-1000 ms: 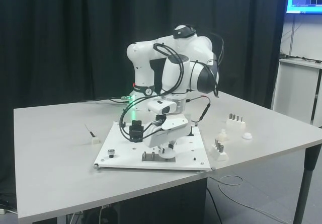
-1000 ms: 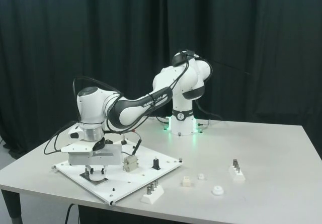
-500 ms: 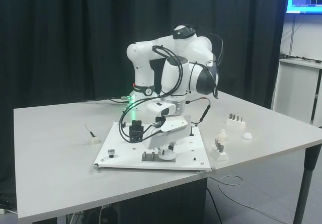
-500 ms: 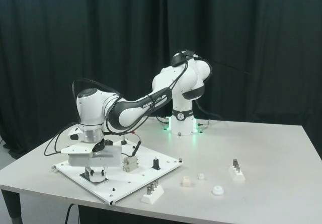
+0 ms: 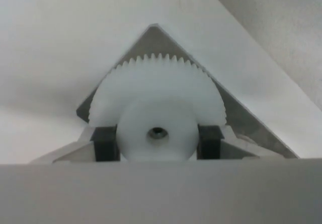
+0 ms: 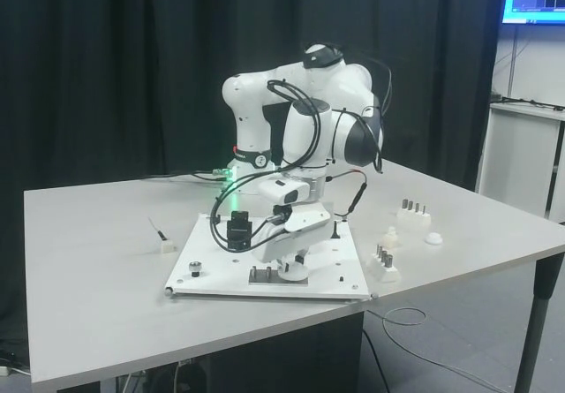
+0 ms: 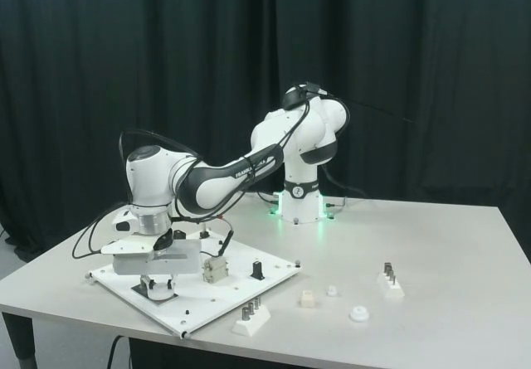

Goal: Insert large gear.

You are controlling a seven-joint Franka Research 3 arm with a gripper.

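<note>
Wrist view: large gear [image 5: 157, 105] fills centre of frame, teeth fanned across its upper edge, hub w/ small bore at centre. Black pads [image 5: 106, 142] sit against the hub on both sides, so the tool [image 5: 158, 143] is closed narrow on the hub & holds the gear. Behind the gear a grey plate [image 5: 151, 40] shows as a triangle on the white board [image 5: 60, 48]; grey worktop [image 5: 282, 27] in upper right corner.

First room view: arm [image 6: 305, 102] is folded low over the board [image 6: 221, 269], which lies centre frame on the worktop [image 6: 88, 278]; wrist points straight down, tool [image 6: 291, 265] at lower centre just above the grey plate [image 6: 263, 275]. Whether gear touches the plate, can't tell. Peg blocks [image 6: 384, 265] sit right of the board, well apart.

Second room view: forearm reaches from base [image 7: 300, 207] at centre to lower left of frame, elbow bent, tool [image 7: 158, 282] vertical over the board [image 7: 224, 298] near its left end.

Judgement: step in hand = seating phase, gear gripped over its spot. Next move prob calls for a slow straight descent, bore kept lined up w/ the shaft, maybe a slight twist so teeth mesh, then let go.
</note>
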